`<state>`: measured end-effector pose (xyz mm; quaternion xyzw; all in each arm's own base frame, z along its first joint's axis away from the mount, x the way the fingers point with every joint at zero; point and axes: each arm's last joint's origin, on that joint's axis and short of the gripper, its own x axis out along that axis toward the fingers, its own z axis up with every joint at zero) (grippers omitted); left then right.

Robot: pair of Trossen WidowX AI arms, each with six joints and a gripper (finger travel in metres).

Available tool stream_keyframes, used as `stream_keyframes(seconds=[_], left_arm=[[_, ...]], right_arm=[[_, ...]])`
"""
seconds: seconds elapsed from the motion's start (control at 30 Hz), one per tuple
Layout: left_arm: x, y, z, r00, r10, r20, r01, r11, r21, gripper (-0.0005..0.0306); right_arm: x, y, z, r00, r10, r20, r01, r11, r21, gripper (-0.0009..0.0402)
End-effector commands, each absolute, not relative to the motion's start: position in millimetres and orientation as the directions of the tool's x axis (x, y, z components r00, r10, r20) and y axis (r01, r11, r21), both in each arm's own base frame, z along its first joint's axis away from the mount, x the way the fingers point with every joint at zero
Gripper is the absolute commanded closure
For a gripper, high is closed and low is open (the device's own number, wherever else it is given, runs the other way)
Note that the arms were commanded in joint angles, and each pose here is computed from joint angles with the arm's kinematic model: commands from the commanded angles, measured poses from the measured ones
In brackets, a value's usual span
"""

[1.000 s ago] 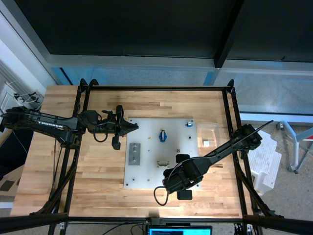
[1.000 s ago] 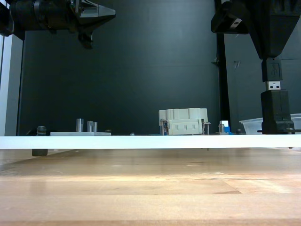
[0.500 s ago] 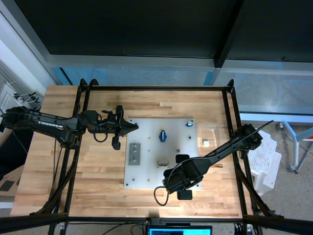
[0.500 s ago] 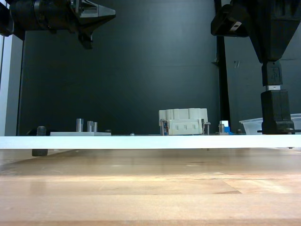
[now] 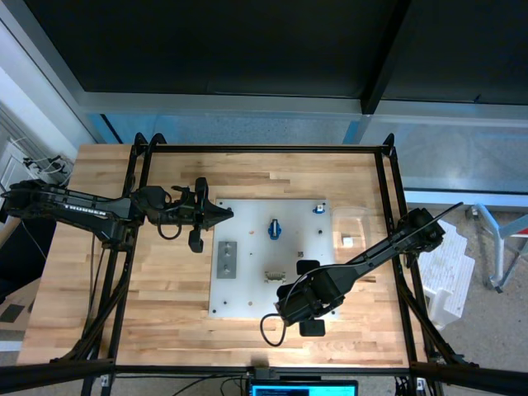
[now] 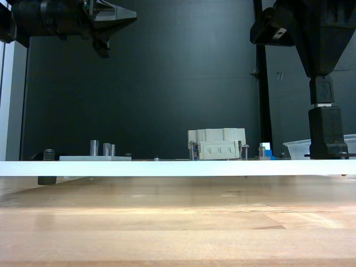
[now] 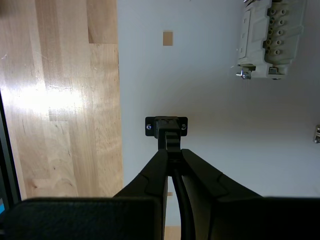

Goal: Pick the USB connector and install on taskboard

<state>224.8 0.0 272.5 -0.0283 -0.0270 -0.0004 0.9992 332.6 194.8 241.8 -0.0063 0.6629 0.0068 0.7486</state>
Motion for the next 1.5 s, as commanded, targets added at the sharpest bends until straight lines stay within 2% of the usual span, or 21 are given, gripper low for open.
stream_keyframes(seconds=[0.03, 0.73, 1.2, 1.5], left_arm=[[224.9, 0.0, 272.6, 0.99854, 0.001, 0.054, 0.002, 0.99842, -0.056, 0.0300], [224.8, 0.0, 272.5, 0.99854, 0.001, 0.054, 0.002, 0.99842, -0.056, 0.0300], [224.8, 0.0, 272.5, 0.99854, 0.001, 0.054, 0.002, 0.99842, -0.056, 0.0300], [224.8, 0.1, 272.5, 0.99854, 0.001, 0.054, 0.002, 0.99842, -0.056, 0.0300]], right_arm=[[332.9, 195.2, 238.8, 0.112, 0.001, -0.994, -0.021, 1.000, -0.002, 0.0393], [330.9, 194.1, 250.7, 0.141, 0.019, -0.990, -0.024, 1.000, 0.016, 0.0388], [328.3, 192.6, 257.4, 0.157, 0.025, -0.987, -0.021, 1.000, 0.022, 0.0242], [317.0, 185.6, 279.1, 0.186, 0.038, -0.982, -0.017, 0.999, 0.036, 0.0199]])
